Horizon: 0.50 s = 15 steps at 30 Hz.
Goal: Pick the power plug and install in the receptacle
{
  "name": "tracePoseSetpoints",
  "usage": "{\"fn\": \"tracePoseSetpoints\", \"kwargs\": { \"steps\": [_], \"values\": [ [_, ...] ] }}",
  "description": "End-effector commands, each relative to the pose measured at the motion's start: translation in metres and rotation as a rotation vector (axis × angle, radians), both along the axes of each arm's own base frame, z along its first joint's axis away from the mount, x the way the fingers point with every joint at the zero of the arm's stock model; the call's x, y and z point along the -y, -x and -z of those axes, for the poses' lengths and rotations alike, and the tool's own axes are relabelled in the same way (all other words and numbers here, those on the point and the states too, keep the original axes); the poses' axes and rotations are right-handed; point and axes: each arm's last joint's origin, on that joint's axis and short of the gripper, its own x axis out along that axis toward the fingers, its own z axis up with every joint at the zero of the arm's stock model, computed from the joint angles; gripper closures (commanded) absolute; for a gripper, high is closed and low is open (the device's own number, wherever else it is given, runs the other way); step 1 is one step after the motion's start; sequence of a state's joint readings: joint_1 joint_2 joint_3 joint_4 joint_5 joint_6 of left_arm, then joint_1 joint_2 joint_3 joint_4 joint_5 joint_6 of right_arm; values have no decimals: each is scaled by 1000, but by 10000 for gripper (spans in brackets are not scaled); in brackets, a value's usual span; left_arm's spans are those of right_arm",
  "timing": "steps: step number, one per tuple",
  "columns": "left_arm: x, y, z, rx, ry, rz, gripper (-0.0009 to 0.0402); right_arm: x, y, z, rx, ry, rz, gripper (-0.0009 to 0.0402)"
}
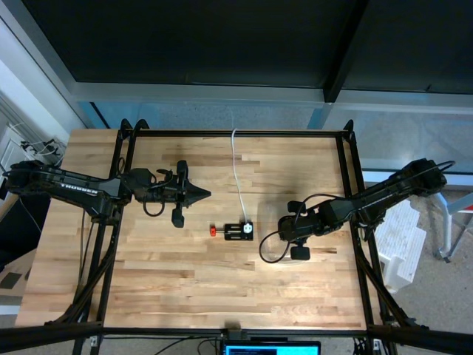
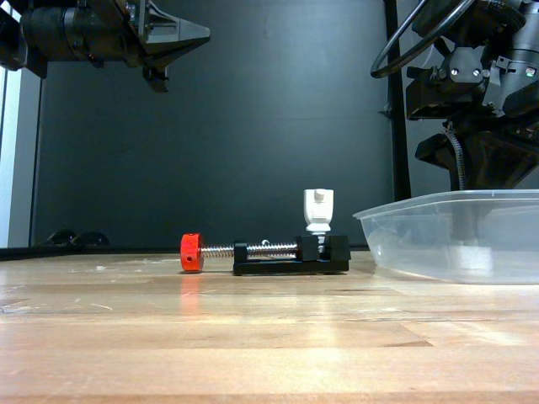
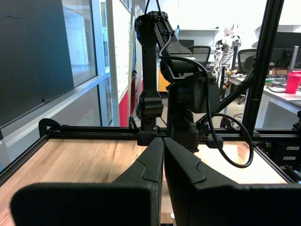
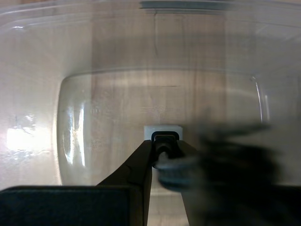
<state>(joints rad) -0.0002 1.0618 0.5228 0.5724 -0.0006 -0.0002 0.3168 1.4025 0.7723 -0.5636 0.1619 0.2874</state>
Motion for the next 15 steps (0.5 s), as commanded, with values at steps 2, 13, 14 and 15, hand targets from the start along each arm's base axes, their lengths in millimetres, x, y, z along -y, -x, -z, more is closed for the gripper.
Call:
{"fn": "tracePoseSetpoints", "kwargs": {
  "steps": [2, 13, 14, 15],
  "values": [
    [0, 0, 0, 0, 0, 0, 393, 0, 0, 0, 1, 3, 1, 386],
    [0, 0, 0, 0, 0, 0, 393, 0, 1, -2, 11, 0, 1, 392],
    [0, 0, 0, 0, 0, 0, 393, 0, 1, -3, 13, -1, 1, 392],
    [0, 0, 0, 0, 0, 0, 393, 0, 1, -4, 16, -2, 1, 393]
  ]
}}
